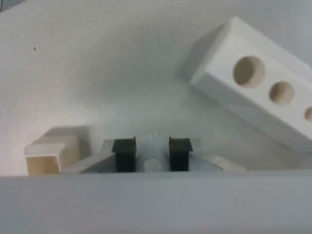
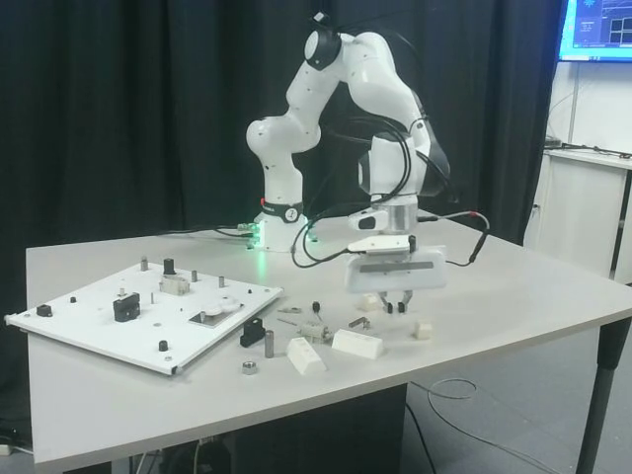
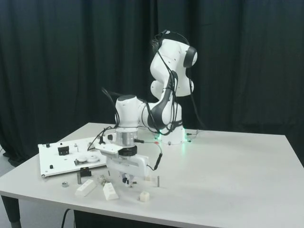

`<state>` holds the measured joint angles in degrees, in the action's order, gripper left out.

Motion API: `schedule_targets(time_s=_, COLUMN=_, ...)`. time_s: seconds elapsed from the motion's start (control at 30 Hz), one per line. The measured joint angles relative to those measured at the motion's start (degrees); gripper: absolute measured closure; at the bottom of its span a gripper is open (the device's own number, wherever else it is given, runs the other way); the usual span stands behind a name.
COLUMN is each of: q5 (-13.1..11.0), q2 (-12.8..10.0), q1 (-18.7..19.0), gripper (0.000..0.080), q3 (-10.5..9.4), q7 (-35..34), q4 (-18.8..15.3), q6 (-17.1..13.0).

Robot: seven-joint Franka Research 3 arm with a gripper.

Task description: Place small gear.

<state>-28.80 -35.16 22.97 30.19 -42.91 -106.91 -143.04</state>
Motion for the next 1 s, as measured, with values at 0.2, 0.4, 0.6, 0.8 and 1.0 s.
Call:
schedule_targets(time_s=0.2, q5=0.0, q2=-1.4, q1=-0.3, gripper=0.0665, q3=-0.77, q7=-0.3, q4=0.9, q6=0.1)
schedule_targets(time_s=0.4, q5=0.0, q2=-2.2, q1=-0.5, gripper=0.0665, q3=-1.23, q7=-0.3, q4=1.1, q6=0.5)
schedule_targets(time_s=0.6, q5=0.0, q2=-2.7, q1=-1.1, gripper=0.0665, q3=-2.05, q7=-0.3, q4=1.1, q6=0.6)
schedule_targets(time_s=0.8, q5=0.0, q2=-3.0, q1=-1.4, gripper=0.0665, q3=-2.51, q7=-0.3, q4=1.1, q6=0.5)
schedule_targets(time_s=1.0, q5=0.0, q2=-3.0, q1=-1.6, gripper=0.0461, q3=-2.58, q7=-0.9, q4=1.1, q6=0.4)
